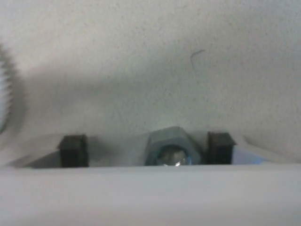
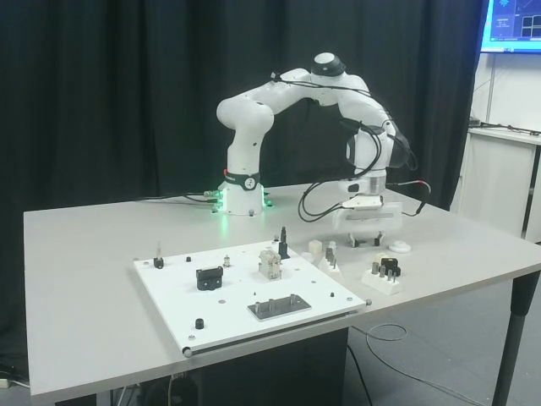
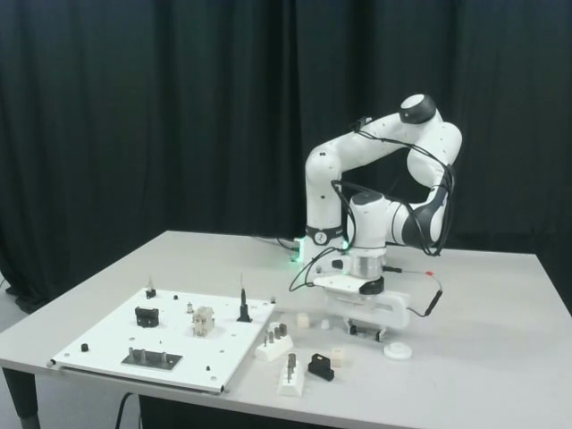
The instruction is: Pick bolt 4.
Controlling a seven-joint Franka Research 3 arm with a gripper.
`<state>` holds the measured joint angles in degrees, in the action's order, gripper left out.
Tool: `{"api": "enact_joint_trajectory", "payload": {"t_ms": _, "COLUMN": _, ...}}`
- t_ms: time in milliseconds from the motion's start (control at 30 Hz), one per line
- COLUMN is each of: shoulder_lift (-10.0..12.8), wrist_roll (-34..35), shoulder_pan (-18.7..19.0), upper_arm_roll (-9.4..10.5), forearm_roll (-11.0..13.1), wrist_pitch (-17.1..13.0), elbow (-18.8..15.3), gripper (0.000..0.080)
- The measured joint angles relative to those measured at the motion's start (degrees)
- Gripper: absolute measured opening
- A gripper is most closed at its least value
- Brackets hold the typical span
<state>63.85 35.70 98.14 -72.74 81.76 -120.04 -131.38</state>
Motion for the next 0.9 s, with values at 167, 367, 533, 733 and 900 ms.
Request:
{"api": "enact_joint_trajectory", "payload": {"t_ms": 167, "shoulder_lift": 0.1, "wrist_roll": 0.0, "shoulder_pan": -0.4, "upper_arm_roll": 0.07, "forearm_roll": 0.1, "wrist_pitch": 0.1, "elbow": -0.1, "gripper": 0.0496}}
{"api": "enact_joint_trajectory", "payload": {"t_ms": 367, "shoulder_lift": 0.1, "wrist_roll": 0.0, "shoulder_pan": -1.1, "upper_arm_roll": -0.14, "forearm_roll": 0.1, "wrist_pitch": 0.8, "elbow": -0.1, "gripper": 0.0302}}
{"api": "enact_joint_trajectory", "payload": {"t_ms": 533, "shoulder_lift": 0.1, "wrist_roll": 0.0, "shoulder_pan": -1.7, "upper_arm_roll": -0.3, "forearm_roll": 0.1, "wrist_pitch": 1.5, "elbow": 0.1, "gripper": 0.0302}}
{"api": "enact_joint_trajectory", "payload": {"t_ms": 733, "shoulder_lift": 0.1, "wrist_roll": 0.0, "shoulder_pan": -2.3, "upper_arm_roll": -0.7, "forearm_roll": 0.1, "wrist_pitch": 2.3, "elbow": 0.4, "gripper": 0.0228}}
{"api": "enact_joint_trajectory", "payload": {"t_ms": 900, "shoulder_lift": 0.1, "wrist_roll": 0.0, "shoulder_pan": -2.6, "upper_arm_roll": -1.71, "forearm_roll": 0.1, "wrist_pitch": 3.0, "elbow": 0.7, "gripper": 0.0228}}
